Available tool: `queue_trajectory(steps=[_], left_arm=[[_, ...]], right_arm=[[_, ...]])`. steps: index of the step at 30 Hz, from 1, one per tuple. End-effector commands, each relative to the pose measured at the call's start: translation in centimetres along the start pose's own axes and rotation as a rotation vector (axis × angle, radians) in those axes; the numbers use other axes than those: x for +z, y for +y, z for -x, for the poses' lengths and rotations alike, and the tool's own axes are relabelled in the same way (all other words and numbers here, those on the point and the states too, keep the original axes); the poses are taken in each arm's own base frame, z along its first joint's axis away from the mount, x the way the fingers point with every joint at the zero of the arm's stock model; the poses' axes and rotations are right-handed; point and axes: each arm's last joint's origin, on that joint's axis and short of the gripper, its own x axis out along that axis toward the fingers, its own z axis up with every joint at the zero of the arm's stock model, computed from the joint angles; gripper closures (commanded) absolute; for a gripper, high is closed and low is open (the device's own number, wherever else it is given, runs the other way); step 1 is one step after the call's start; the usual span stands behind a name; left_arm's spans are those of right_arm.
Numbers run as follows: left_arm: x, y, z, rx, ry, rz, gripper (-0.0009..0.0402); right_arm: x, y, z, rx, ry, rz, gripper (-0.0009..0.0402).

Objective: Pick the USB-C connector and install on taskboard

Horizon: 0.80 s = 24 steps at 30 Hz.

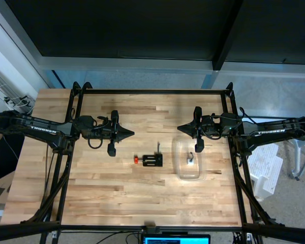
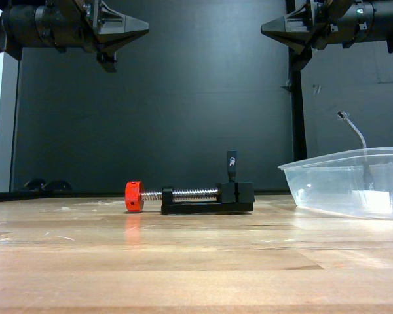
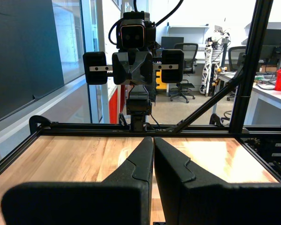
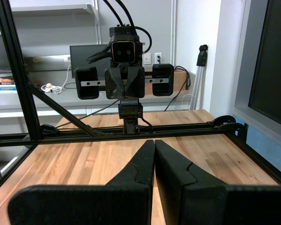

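Hovering clenched and empty, my left fingers (image 3: 138, 161) and right fingers (image 4: 141, 164) are flanking the taskboard (image 1: 152, 160) from well above. USB-C connector (image 1: 191, 159) is lying in the clear tray (image 1: 188, 174) beside the taskboard; I am judging it light, gripping best across its rigid plug.

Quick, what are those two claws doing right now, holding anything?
Left gripper: jaws closed, empty, raised above the table's left half.
Right gripper: jaws closed, empty, raised above the table's right half.

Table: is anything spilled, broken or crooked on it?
Nothing stands out. The taskboard lies flat on the table, the USB-C connector sits in the clear tray, and the left gripper and right gripper hover shut overhead.
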Motion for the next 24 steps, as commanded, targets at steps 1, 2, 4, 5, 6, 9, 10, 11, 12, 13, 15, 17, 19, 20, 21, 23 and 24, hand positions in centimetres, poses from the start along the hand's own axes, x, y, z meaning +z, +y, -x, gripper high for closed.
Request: queue_trajectory(steps=[1,2,4,5,6,9,10,11,12,13,15,17,19,20,21,23,24], left_arm=[[0.0,0.0,0.0,0.000,0.000,0.000,0.0393],[0.0,0.0,0.0,0.000,0.000,0.000,0.0393],[0.0,0.0,0.0,0.000,0.000,0.000,0.0393],[0.0,0.0,0.0,0.000,0.000,0.000,0.0393],[0.0,0.0,0.0,0.000,0.000,0.000,0.0393],[0.0,0.0,0.0,0.000,0.000,0.000,0.0393],[0.0,0.0,0.0,0.000,0.000,0.000,0.0393],[0.0,0.0,0.0,0.000,0.000,0.000,0.0393],[0.0,0.0,0.0,0.000,0.000,0.000,0.0393],[0.0,0.0,0.0,0.000,0.000,0.000,0.0393],[0.0,0.0,0.0,0.000,0.000,0.000,0.0393],[0.0,0.0,0.0,0.000,0.000,0.000,0.0393],[0.0,0.0,0.0,0.000,0.000,0.000,0.0393],[0.0,0.0,0.0,0.000,0.000,0.000,0.0393],[0.0,0.0,0.0,0.000,0.000,0.000,0.0393],[0.0,0.0,0.0,0.000,0.000,0.000,0.0393],[0.0,0.0,0.0,0.000,0.000,0.000,0.0393]], right_arm=[[0.0,0.0,0.0,0.003,0.000,-0.003,0.0393],[0.0,0.0,0.0,0.003,0.000,-0.003,0.0393],[0.0,0.0,0.0,0.003,0.000,-0.003,0.0393],[0.0,0.1,0.0,0.003,0.000,-0.003,0.0393],[0.0,0.0,0.0,0.003,0.001,-0.003,0.0393],[0.0,0.0,0.0,0.003,0.001,-0.023,0.0393],[0.0,0.0,0.0,0.003,0.002,-0.037,0.0393],[0.0,0.0,0.0,0.001,0.011,-0.037,0.0393],[0.0,0.0,-0.1,-0.002,0.038,-0.032,0.0393],[0.1,0.1,-0.1,-0.002,0.072,-0.023,0.0393],[0.3,0.1,-0.1,-0.005,0.145,-0.010,0.0393],[0.4,0.1,-0.1,-0.006,0.205,-0.012,0.0393],[0.5,0.1,0.0,-0.003,0.270,-0.016,0.0393],[0.6,0.2,0.1,0.011,0.308,-0.017,0.0393],[0.7,0.2,0.1,0.016,0.341,-0.018,0.0393],[0.9,0.3,0.3,0.022,0.398,-0.020,0.0393],[1.1,0.5,0.4,0.039,0.423,-0.022,0.0393]])
